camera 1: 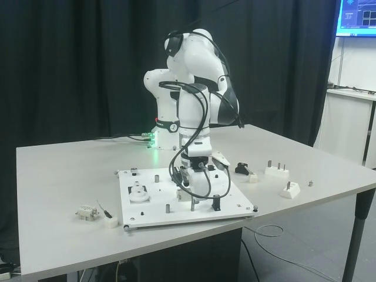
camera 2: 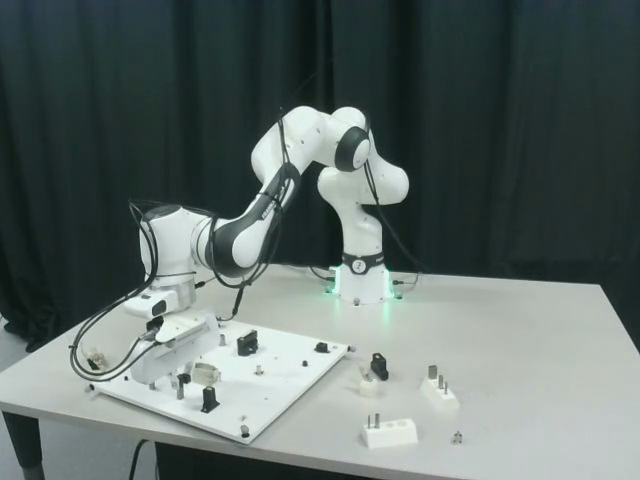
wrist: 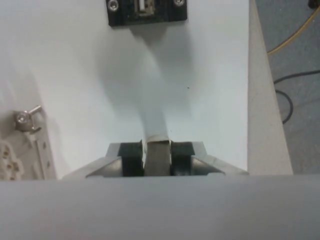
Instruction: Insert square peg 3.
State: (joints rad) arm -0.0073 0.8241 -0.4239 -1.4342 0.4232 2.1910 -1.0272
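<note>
The white robot arm (camera 2: 262,205) is bent low over the white square assembly board (camera 1: 176,218) that lies on the grey desk (camera 1: 64,176). Its hand (wrist: 157,156) points straight down near the board's front edge — and it has something. In the wrist view the two black finger pads (wrist: 131,157) are drawn in tight on a slim grey metal square peg (wrist: 157,159), one pad on each flat side, with the peg's end poking out just past the fingertips above the bare white board surface. From the first room view the peg (camera 1: 192,202) hangs upright beneath the hand, its lower end right at the board; I cannot tell whether it touches or sits in a hole.

Just beside it on the board stands a small black bracket (camera 1: 216,203). Farther along, in the wrist view, a black block fixture with screws (wrist: 146,11) sits on the board ahead of the hand. Toward the board's other side lies a white round gear-like part (camera 1: 138,194), with short dark posts (camera 1: 157,177) standing near it.

Off the board, on the desk, a small pale connector block (camera 1: 86,212) rests near one corner — well apart from the hand. On the opposite side sit white holder blocks with upright pins (camera 2: 438,388), another white block (camera 2: 389,431), and a small black clip on a white base (camera 2: 376,368).
</note>
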